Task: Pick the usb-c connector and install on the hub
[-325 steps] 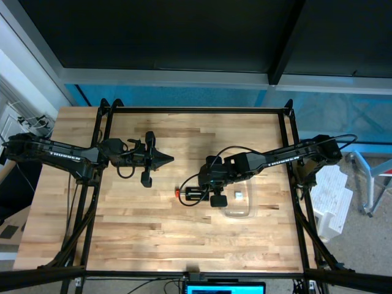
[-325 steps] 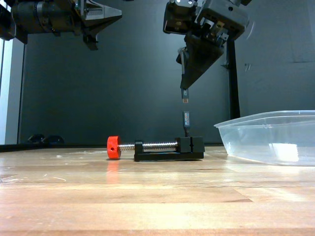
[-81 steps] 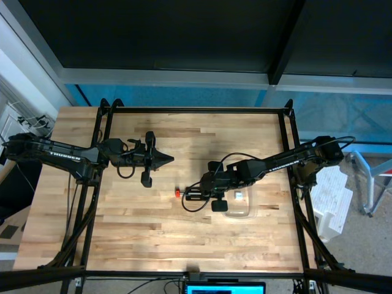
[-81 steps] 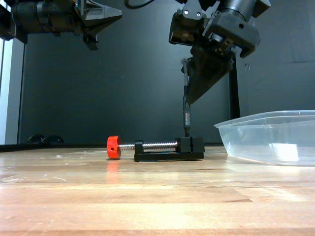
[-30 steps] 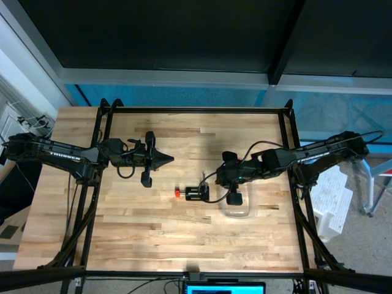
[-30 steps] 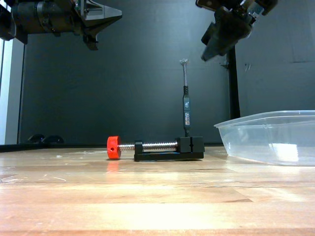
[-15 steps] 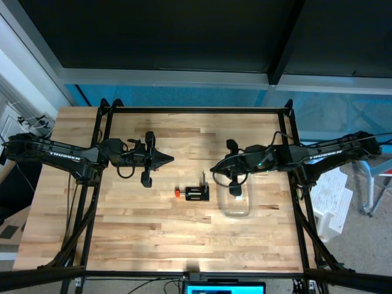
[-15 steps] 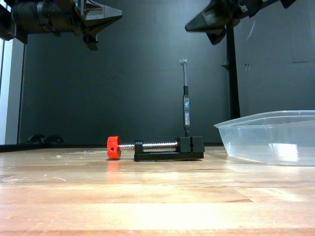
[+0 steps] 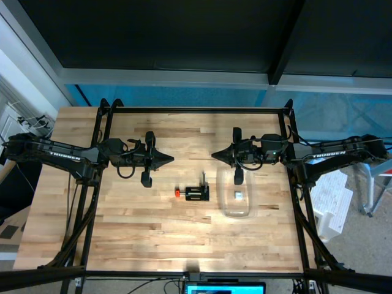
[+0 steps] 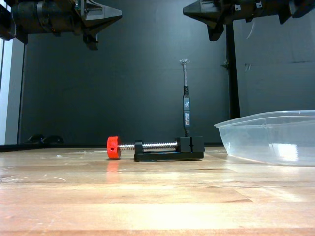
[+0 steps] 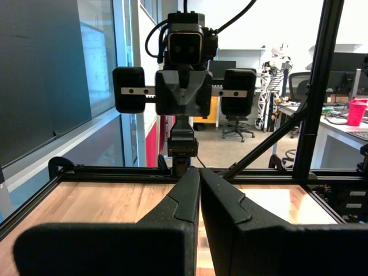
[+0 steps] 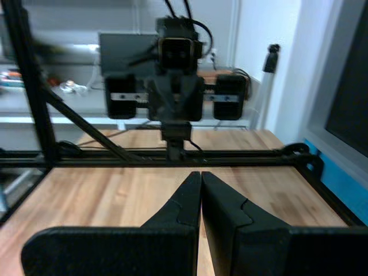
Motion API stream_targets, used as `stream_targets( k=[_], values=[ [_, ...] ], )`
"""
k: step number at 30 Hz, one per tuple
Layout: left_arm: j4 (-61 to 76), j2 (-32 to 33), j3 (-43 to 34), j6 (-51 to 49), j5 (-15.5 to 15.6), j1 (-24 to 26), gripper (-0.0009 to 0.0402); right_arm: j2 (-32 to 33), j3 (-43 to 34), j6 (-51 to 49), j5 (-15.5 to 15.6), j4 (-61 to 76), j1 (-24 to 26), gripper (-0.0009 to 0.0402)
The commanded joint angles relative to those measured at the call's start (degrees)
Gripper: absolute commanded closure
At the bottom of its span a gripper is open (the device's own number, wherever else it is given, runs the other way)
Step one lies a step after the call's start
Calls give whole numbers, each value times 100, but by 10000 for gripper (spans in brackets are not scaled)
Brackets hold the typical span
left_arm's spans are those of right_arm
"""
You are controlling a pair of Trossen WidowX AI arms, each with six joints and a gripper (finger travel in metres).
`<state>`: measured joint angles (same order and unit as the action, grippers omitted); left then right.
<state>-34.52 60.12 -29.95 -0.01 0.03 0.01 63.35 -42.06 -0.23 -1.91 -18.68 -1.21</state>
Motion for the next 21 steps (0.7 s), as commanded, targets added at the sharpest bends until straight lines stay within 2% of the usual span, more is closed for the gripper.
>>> stream_targets(
  k=[1,3,7,17,21],
  values=[
    [0,0,0,0,-2,-2,393,-33,39,160,-98,-181,-15,394],
    [0,0,0,0,-2,-2,393,-33,74,330,-308,-304,-31,394],
    [-2,0,0,0,-2,0,393,-26,214,267,-297,-474,-33,394],
    [-2,0,0,0,-2,0,393,-26,369,87,330,-647,-35,394],
    [-2,0,0,0,-2,0,393,-26,369,107,251,-636,-24,394]
  ],
)
